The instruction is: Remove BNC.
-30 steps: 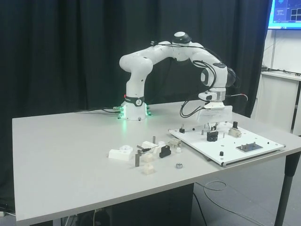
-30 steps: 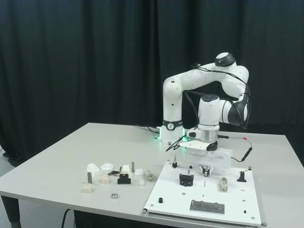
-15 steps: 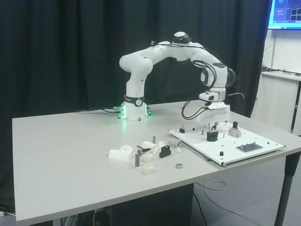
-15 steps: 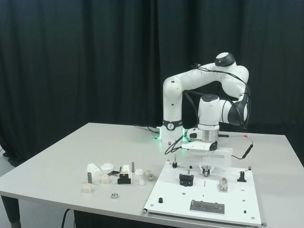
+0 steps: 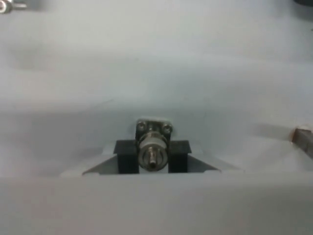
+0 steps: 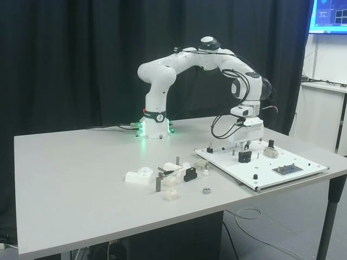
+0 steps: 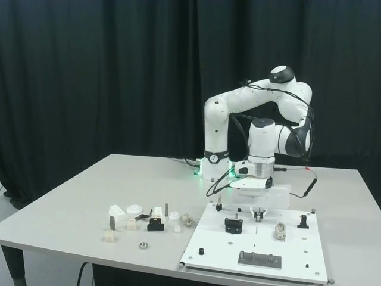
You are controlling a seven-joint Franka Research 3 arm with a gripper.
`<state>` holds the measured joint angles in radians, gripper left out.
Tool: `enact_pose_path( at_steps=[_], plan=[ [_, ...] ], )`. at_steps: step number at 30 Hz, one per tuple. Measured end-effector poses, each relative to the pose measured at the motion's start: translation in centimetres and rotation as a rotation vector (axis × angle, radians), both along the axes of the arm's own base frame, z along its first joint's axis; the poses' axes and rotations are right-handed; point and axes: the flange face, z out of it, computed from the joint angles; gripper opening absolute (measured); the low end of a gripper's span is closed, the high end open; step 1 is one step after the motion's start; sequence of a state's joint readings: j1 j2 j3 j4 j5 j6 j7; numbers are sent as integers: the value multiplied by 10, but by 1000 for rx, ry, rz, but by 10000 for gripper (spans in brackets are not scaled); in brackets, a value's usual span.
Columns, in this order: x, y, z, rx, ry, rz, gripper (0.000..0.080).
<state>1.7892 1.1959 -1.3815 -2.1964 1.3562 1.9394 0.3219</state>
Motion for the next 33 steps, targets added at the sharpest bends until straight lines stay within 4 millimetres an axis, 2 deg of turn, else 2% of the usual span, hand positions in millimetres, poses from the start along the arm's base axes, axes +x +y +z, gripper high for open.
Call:
enact_pose_path(
  at_steps=[8,19,24,33],
  plan=[
    [0,0,4,-2,-2,16,125],
    [3,3,39,11,-20,24,124],
    [2,1,51,15,-16,-29,124],
    [1,-1,55,-1,-2,-87,124]
  ],
)
